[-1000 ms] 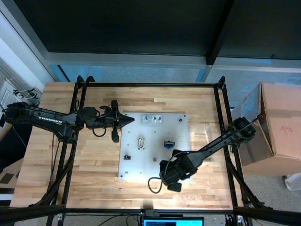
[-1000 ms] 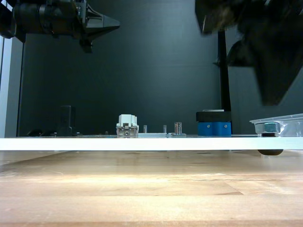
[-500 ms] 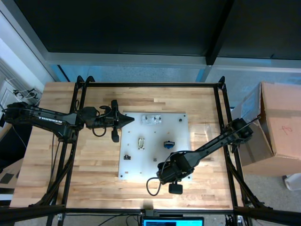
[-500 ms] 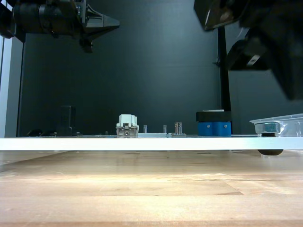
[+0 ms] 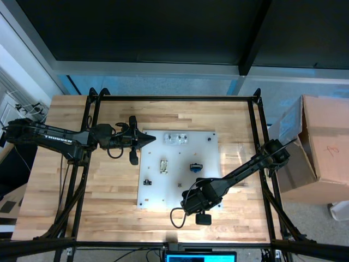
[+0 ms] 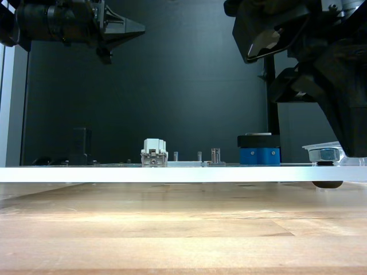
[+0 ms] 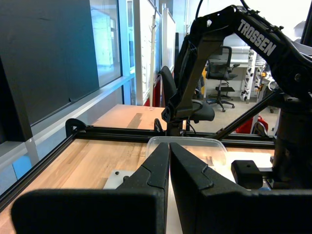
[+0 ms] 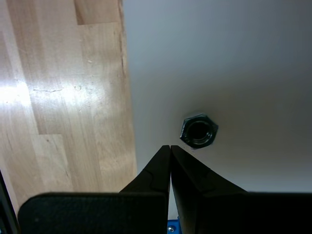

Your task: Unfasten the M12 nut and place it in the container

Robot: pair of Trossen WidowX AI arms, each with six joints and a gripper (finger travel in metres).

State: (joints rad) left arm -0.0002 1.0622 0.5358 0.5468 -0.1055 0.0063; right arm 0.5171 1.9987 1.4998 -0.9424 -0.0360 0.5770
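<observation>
The silver M12 nut (image 6: 327, 154) sits on its black stud at the white board's (image 5: 158, 191) near right edge, free of both grippers. In the right wrist view the nut (image 8: 199, 131) lies just beyond the tips of my right gripper (image 8: 170, 147), whose fingers are shut on nothing. That right gripper (image 5: 198, 201) hangs over the board's near right part and hides the nut in the high view. In the low view the right gripper (image 6: 347, 140) stands right beside the nut. My left gripper (image 5: 148, 139) is shut and empty, high over the board's far left edge.
The clear container (image 7: 187, 145) stands on the table to the right of the board, partly hidden by the right arm in the low view. A blue and black block (image 6: 259, 150), a white connector (image 6: 154, 153) and a silver post (image 6: 215, 155) stand mid-board.
The right gripper has moved left and toward the near edge and come down beside the nut. The nut has stayed on its stud. The left arm has not moved.
</observation>
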